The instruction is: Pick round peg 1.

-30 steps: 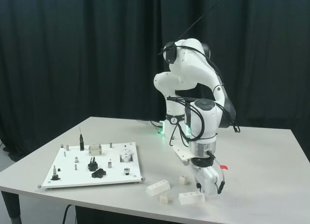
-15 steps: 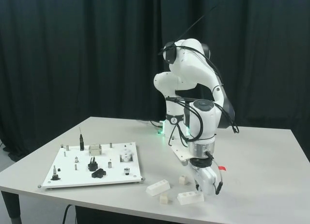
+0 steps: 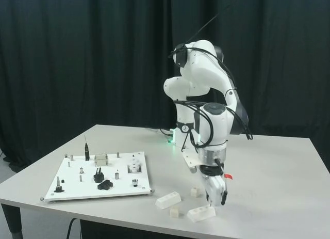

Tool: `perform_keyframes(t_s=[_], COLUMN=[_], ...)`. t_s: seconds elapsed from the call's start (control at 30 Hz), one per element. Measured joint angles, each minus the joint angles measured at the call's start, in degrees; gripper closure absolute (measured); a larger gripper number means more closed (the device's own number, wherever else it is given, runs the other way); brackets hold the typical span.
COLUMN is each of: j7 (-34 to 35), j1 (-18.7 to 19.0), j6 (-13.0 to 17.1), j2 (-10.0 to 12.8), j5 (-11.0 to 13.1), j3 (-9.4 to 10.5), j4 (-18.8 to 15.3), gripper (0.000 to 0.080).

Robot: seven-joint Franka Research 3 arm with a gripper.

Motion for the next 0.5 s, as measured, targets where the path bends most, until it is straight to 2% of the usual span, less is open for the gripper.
perform_keyframes(t_s=[0.2,0.5], j7=[1.48,1.99], j1=[0.37,2.13], j6=[-1.71,-5.36], j2=[-1.41,-3.87], j5=[0.26,1.62], j3=[-0.87,-3.39], j4=[0.00,-0.01], gripper=[0.0771,0.0771])
